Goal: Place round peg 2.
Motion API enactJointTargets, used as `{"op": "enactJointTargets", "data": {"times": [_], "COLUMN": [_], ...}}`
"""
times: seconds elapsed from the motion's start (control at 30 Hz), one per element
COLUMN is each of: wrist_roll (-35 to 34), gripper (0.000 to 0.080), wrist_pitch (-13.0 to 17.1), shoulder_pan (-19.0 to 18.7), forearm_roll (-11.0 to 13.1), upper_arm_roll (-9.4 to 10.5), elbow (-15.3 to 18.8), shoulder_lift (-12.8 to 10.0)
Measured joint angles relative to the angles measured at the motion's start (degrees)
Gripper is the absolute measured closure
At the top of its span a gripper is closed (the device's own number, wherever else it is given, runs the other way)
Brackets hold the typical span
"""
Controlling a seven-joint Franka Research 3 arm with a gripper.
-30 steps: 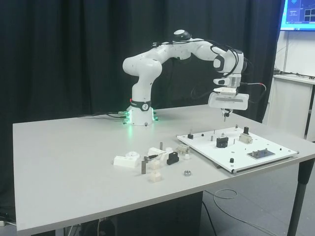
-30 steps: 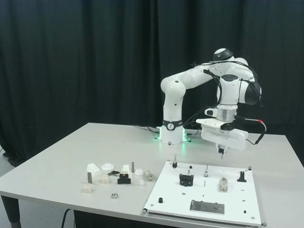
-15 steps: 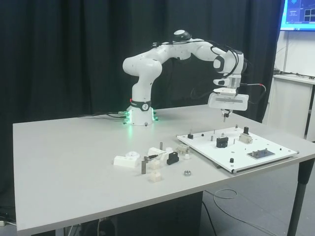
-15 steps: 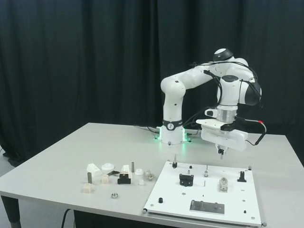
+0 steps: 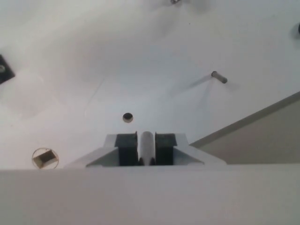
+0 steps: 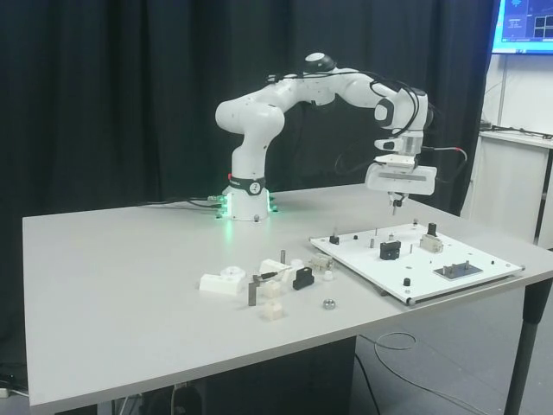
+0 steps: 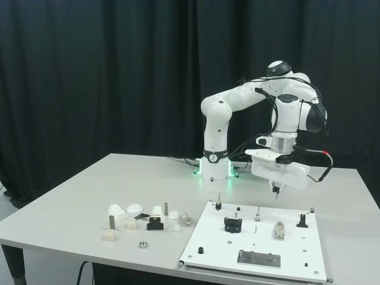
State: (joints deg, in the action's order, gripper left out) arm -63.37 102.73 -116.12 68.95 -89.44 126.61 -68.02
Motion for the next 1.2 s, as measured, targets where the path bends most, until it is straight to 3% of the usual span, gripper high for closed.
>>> {"op": "enactJointTargets", "data": {"times": [0.37,0.6,0.87,1.2], "wrist_roll": [0.0,0.0,2.4,12.9], "gripper": [0.0729,0.0729,0.0729,0.0729], "wrist_pitch": [0.5,2.7,7.0,12.2], "shoulder_pan": [0.0,0.5,2.4,7.1], "forearm_roll": [-0.9,-5.0,-9.8,-10.0], "upper_arm_roll": [0.01,-0.06,-0.27,-0.48], "elbow": [0.1,1.1,4.8,10.6], "shoulder_lift": [0.0,0.0,0.0,0.0]}}
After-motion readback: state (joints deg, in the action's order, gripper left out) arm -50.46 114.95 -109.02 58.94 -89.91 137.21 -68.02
